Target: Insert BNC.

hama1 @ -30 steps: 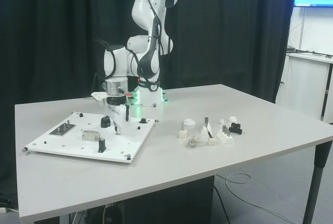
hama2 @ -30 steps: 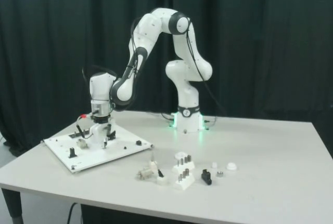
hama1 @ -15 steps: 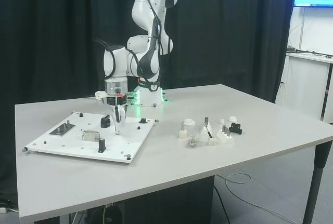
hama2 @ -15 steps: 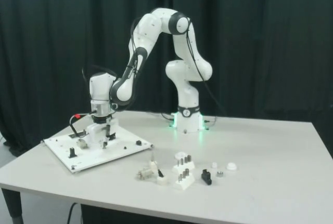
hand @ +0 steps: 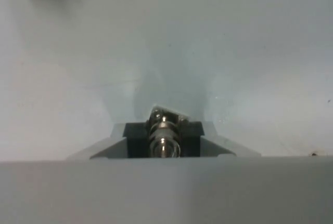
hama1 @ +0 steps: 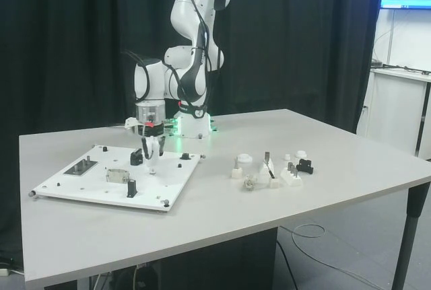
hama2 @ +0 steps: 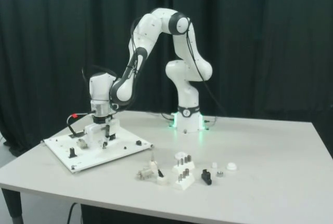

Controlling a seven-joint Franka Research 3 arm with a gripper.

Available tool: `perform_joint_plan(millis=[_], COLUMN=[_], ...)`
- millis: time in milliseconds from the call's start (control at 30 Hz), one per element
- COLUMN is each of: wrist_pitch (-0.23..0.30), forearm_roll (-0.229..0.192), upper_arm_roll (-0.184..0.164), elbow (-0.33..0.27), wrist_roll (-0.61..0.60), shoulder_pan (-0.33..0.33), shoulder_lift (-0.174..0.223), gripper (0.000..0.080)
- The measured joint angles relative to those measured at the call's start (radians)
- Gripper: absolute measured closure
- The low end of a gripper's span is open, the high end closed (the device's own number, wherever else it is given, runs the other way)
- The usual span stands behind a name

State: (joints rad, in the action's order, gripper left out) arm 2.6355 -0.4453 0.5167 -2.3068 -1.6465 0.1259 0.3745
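Black curtains back the grey table — the gripper over the white board clamps a BNC connector.

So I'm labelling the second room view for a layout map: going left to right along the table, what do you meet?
White board → gripper over the board → cluster of small white holders → small black part → small white cap.
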Motion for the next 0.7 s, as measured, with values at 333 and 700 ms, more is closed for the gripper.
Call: perform_joint_plan(millis=[333,700], wrist_pitch=[-0.003,-0.005], forearm_roll=[0.0,0.0], upper_arm_roll=[0.002,0.002], elbow=[0.0,0.001], wrist_roll=[-0.037,-0.141], shoulder_pan=[0.0,-0.001], shoulder_lift=[0.0,0.0], gripper=[0.0682,0.0682])
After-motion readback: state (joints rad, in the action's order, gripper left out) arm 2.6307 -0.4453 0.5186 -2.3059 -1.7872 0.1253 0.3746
